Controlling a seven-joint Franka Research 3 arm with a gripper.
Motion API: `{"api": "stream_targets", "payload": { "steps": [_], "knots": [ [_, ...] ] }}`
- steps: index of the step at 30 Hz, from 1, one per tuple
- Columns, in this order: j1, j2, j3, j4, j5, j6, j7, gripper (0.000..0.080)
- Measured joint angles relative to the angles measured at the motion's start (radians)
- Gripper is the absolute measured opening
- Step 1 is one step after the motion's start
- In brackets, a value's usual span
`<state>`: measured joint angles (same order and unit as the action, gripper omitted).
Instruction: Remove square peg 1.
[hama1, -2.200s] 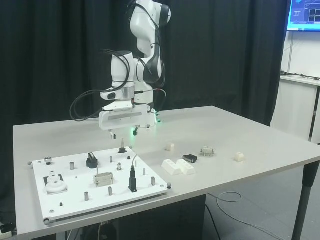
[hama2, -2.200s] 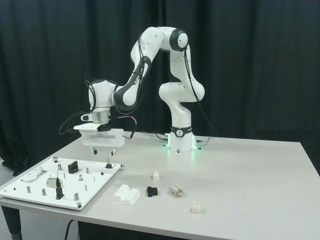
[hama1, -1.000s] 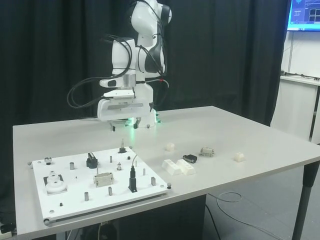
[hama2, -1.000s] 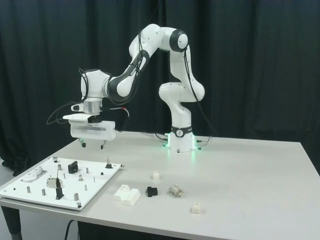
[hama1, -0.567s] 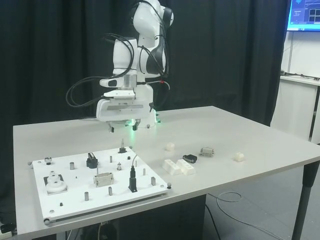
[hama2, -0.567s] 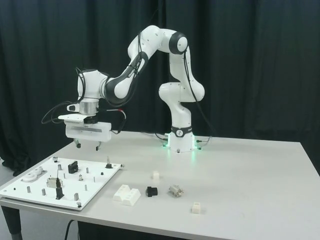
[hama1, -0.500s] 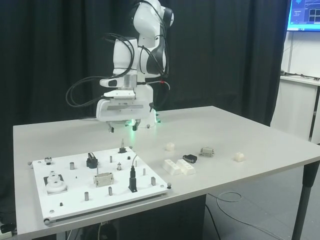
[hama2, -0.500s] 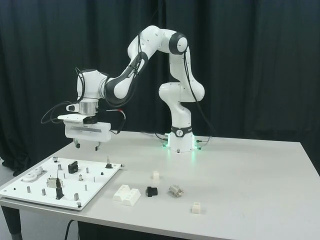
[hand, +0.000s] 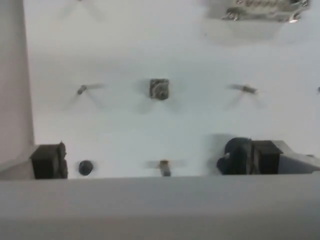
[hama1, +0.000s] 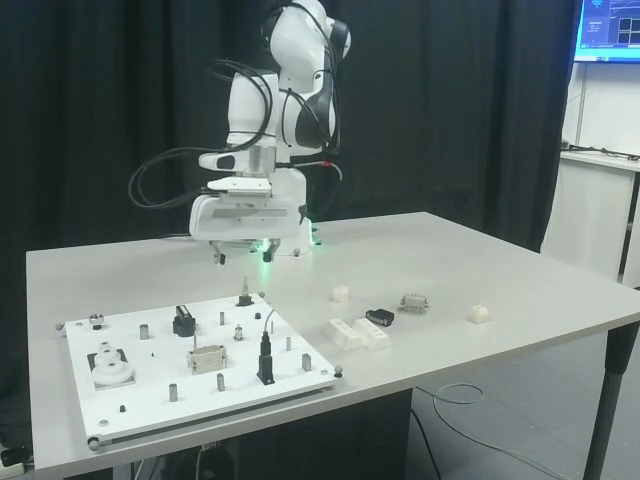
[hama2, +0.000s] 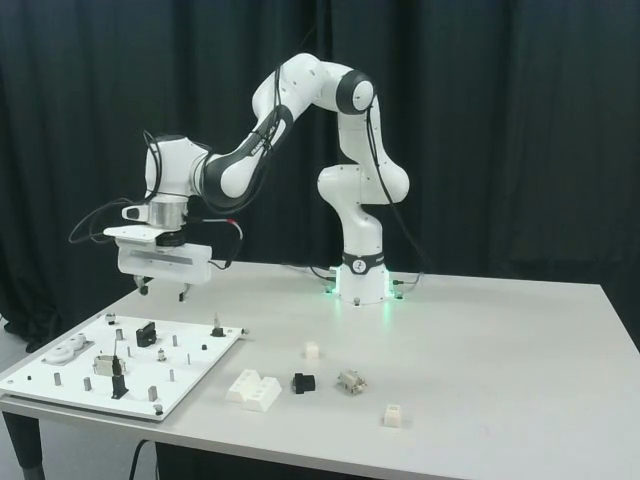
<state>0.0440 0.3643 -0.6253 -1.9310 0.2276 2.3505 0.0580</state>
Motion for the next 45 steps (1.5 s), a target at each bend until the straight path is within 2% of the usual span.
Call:
{"api": "stream_targets", "payload": {
  "steps": [7, 15, 22, 33, 45],
  "knots": [
    [-0.028, 0.050, -0.001, 0.069, 0.000, 0.000, 0.000, 0.0800],
    [-0.079, 0.126, 0.005, 0.161, 0.007, 0.000, -0.015, 0.0800],
    [-0.130, 0.197, 0.020, 0.237, 0.055, -0.010, -0.044, 0.0800],
    [-0.212, 0.299, 0.063, 0.347, 0.122, -0.064, -0.077, 0.0800],
    [-0.247, 0.375, 0.085, 0.403, 0.175, -0.108, -0.109, 0.0800]
  ]
}}
